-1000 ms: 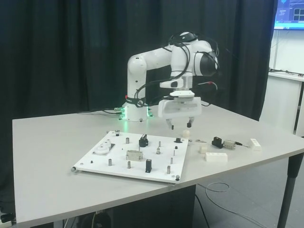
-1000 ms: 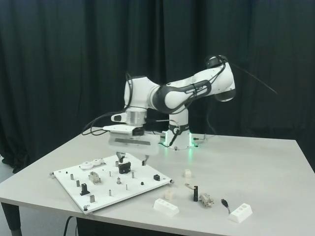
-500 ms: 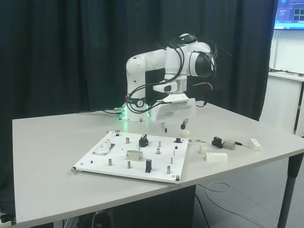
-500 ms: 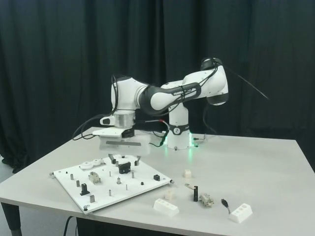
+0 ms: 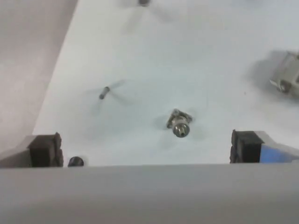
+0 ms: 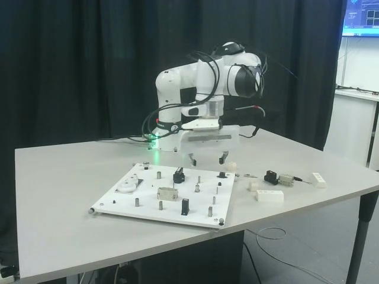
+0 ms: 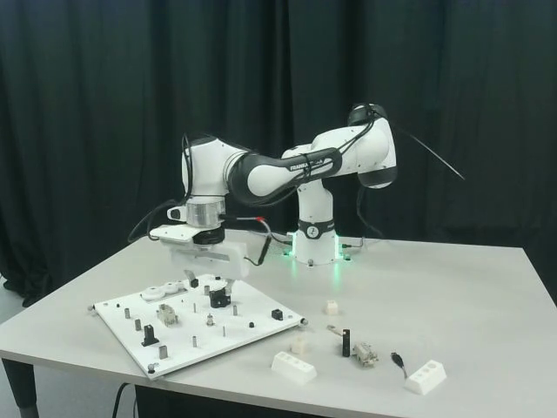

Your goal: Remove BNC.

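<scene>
Wrist view: the BNC [image 5: 179, 125] is standing upright on the white board [image 5: 196, 60], axis rising toward the camera, between wide-spread fingers [image 5: 46, 150]; a thin pin [image 5: 103, 93] is standing nearby; room views: the gripper [image 6: 207, 158] is hovering over the board's far edge; loose connectors [image 7: 364, 353] are lying on the grey table [image 7: 452, 296]

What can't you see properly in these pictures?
- Connector in the wrist view: blurred, so how it is fixed to the board is unclear.
- Grey part in the wrist view: cut off by the picture's edge.
- Gripper in the room views: too small to tell which board part it hangs over.
- Small parts on the table: too small to name.
</scene>
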Controlling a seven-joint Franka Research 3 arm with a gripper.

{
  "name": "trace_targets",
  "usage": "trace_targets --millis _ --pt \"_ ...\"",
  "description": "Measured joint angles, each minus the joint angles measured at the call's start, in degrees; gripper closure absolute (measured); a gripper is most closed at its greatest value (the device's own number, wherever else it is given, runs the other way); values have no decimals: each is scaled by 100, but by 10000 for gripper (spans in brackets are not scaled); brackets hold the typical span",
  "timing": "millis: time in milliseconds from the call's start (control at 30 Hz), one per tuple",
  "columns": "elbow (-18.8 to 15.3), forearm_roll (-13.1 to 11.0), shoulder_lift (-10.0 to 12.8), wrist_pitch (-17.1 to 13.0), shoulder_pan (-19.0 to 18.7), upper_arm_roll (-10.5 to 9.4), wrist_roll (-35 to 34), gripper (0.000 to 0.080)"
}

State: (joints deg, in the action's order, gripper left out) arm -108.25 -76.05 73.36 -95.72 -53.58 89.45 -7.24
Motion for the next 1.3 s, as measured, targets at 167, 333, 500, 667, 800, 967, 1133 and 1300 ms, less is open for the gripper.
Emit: trace_targets --millis 167,333,500,667,800,967,1133,1300 --pt "-5 -1 35 71 72 -8 -514 3" --pt "-43 -2 49 75 116 -67 -969 3" --pt "-112 -19 49 75 144 -170 -1190 3" --pt "-202 -97 50 75 163 -298 -1431 3" --pt "-297 -219 56 75 163 -402 -1466 3" --pt "-398 -317 77 73 162 -499 -1586 3" --pt "-443 -336 122 39 162 -546 -1665 3" --pt "-455 -336 127 -98 159 -611 -1688 3"
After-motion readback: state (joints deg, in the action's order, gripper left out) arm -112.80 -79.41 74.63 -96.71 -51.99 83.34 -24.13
